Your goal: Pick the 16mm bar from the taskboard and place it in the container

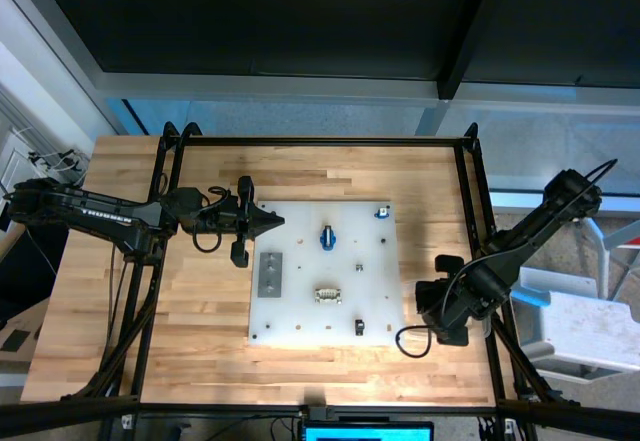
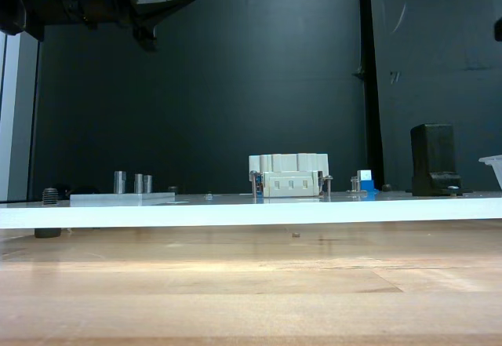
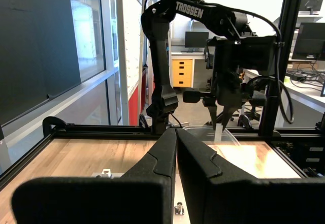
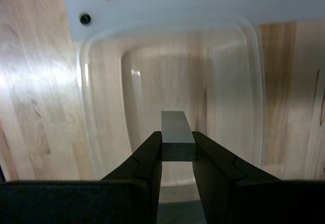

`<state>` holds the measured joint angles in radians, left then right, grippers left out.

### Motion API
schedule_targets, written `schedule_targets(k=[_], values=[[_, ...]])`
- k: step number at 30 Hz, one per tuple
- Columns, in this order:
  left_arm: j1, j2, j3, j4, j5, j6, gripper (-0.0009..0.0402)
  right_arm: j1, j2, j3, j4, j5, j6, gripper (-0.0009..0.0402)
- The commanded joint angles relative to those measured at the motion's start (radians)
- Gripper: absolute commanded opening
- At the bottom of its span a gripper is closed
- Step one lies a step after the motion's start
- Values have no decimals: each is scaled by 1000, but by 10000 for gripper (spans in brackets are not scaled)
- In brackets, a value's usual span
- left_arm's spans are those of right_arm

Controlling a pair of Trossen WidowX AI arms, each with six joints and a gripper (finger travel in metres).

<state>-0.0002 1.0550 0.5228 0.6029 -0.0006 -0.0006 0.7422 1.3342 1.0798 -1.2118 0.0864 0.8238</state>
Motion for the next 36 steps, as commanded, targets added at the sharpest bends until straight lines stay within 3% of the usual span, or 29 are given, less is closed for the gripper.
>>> schedule_targets(k=[1, 11, 22, 36], values=[[0, 0, 0, 0, 0, 0, 0, 16, -27, -32, 0, 0, 29, 13], [0, 0, 0, 0, 0, 0, 0, 44, -78, -102, 1, -1, 83, 13], [0, 0, 0, 0, 0, 0, 0, 46, -78, -106, 6, -1, 84, 18], [0, 0, 0, 0, 0, 0, 0, 46, -78, -106, 22, 0, 88, 106]])
